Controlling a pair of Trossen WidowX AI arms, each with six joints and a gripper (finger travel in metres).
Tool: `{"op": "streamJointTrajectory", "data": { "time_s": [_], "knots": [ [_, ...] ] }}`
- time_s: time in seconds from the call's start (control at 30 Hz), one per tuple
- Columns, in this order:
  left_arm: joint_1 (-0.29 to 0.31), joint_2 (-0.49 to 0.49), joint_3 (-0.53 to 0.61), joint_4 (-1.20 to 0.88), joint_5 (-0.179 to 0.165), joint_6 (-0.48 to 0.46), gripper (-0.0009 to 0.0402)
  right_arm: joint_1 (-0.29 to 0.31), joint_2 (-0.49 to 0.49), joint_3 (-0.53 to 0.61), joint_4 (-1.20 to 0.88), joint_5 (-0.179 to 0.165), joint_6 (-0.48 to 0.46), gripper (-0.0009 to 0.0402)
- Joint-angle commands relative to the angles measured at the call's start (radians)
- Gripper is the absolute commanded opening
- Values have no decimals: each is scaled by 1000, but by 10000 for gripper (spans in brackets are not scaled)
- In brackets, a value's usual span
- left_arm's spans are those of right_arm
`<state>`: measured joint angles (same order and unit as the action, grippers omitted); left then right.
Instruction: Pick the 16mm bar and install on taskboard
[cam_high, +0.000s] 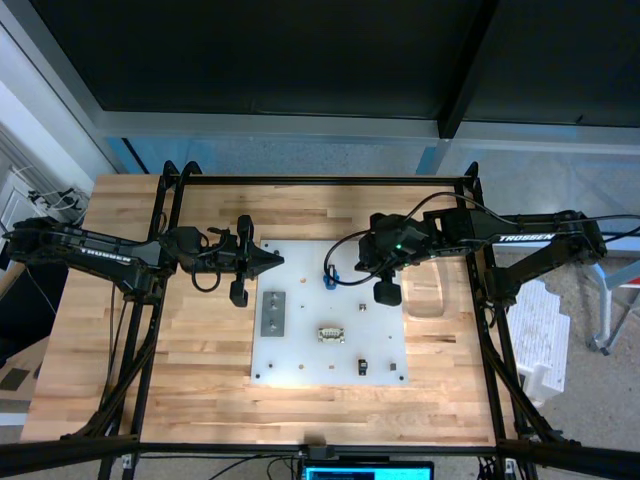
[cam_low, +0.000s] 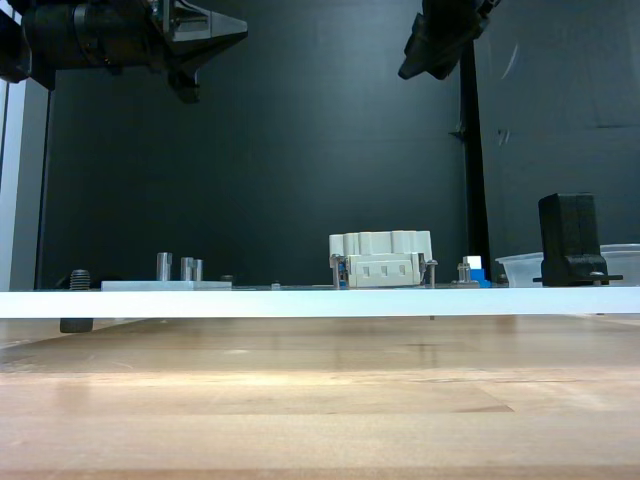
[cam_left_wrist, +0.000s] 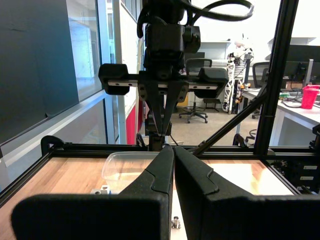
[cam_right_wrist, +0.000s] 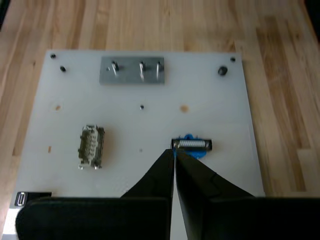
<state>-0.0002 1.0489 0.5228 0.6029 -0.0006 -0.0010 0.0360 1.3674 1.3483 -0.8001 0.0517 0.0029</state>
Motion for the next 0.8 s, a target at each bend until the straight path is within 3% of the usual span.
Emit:
{"op": "streamJointTrajectory", "data": {
  "time_s": [0.03,0.3,0.63,0.73,0.8],
  "knots": [
    [0,0,0,0,0,0,0,-5,-6,-4,40,0,-19,1],
    [0,0,0,0,0,0,0,-30,-74,-111,266,-1,-39,0],
    [0,0,0,0,0,0,0,-60,-189,-322,602,-3,-41,0],
    [0,0,0,0,0,0,0,-83,-210,-377,684,-71,-37,0],
    [0,0,0,0,0,0,0,-90,-217,-412,745,-89,-32,0]
  ]
}}
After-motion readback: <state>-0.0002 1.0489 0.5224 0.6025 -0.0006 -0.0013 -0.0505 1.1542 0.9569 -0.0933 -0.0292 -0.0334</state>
